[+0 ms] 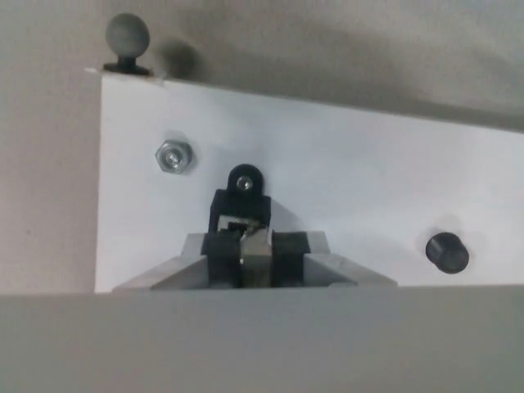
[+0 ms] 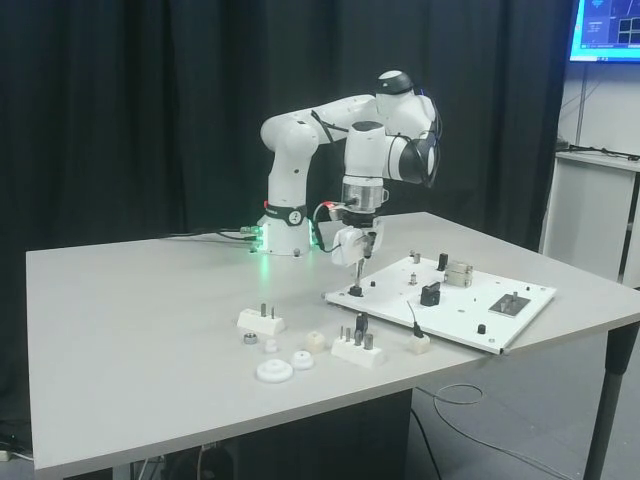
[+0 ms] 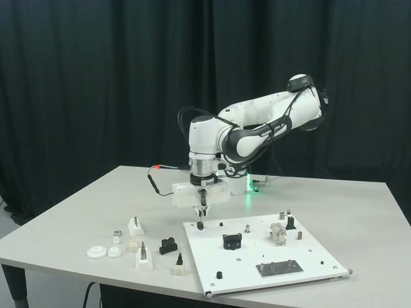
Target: Insert Ethernet.
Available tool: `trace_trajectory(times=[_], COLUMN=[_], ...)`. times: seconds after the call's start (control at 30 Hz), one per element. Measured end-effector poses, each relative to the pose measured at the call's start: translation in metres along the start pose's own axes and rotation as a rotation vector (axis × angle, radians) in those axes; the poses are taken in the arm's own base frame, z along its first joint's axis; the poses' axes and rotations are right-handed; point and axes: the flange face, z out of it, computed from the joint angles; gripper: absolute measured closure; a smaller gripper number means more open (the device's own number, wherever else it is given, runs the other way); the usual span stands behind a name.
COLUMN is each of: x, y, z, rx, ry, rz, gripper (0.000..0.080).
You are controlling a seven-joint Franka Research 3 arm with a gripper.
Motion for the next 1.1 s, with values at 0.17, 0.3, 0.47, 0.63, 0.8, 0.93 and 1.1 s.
trace_trajectory(times=[0.17, 0.3, 0.47, 0.63, 0.8, 0.93, 1.1], x=[0.0012, 0.0013, 0.0012, 0.0011, 0.001, 0.001, 0.0004], y=[-0.0013, -0.0014, -0.0014, -0.0014, -0.0013, -0.0013, -0.0017], z=[0.0001, -0.0001, 0.0001, 0.0007, 0.0007, 0.0007, 0.0008], rx=[0.003, 0.005, 0.007, 0.011, 0.013, 0.013, 0.02], ry=[-0.001, -0.003, -0.004, -0.005, -0.007, -0.007, -0.012], rz=[0.0, -0.002, -0.004, -0.01, -0.012, -0.012, -0.037], gripper=[0.0727, 0.0727, 0.0727, 0.0727, 0.0727, 0.0727, 0.0727])
